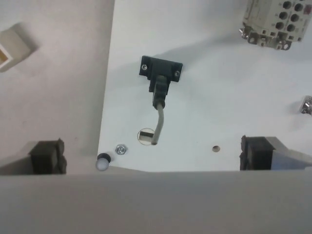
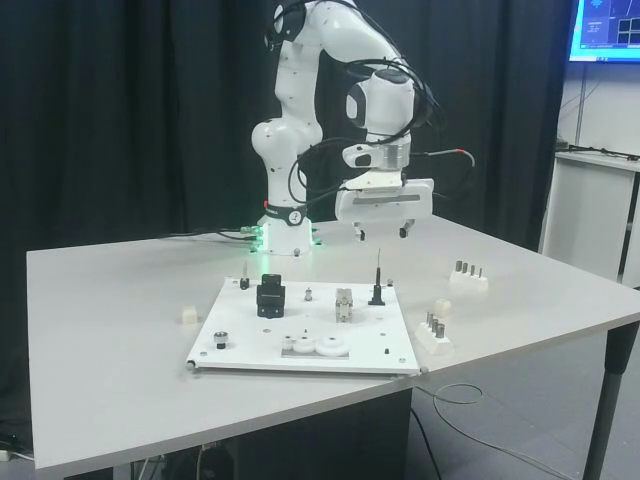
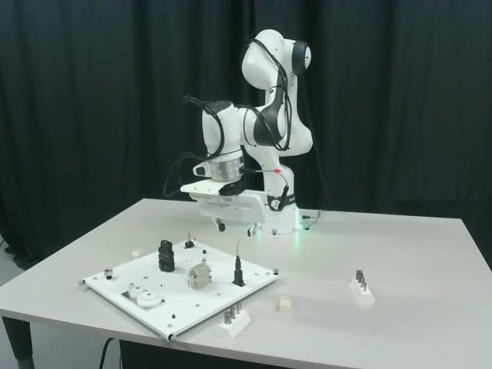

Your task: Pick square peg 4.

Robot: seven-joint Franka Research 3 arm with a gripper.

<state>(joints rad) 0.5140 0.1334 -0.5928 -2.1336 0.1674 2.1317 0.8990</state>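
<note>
Wrist view: gripper [image 1: 151,156] fingers spread wide with nothing between them; below lie a white board [image 1: 219,112], a black plug [image 1: 160,69] with a grey cable [image 1: 159,122], and a multi-pin connector [image 1: 275,22] at the picture's edge. No peg shows here.
Arm: gripper [image 2: 382,232] hangs well above the board's back edge, apart from everything on the table [image 2: 100,330].
Pegs: two small white holders carry short upright pegs, both off the board on its right side. One holder [image 2: 436,336] sits just beside the board's front right corner; the other holder [image 2: 469,277] stands farther back, well apart from the board.
Peg 4: cannot tell which peg it is, nor which are square; no numbers are legible.
Handling (judgement): probably a small stiff peg, light, smooth and likely slippery; not fragile.
Grip (judgement): take the exposed top on two opposite flat faces, fingers straddling it clear of its neighbours, then lift straight up out of its socket.
Progress (judgement): approach not yet begun.
</note>
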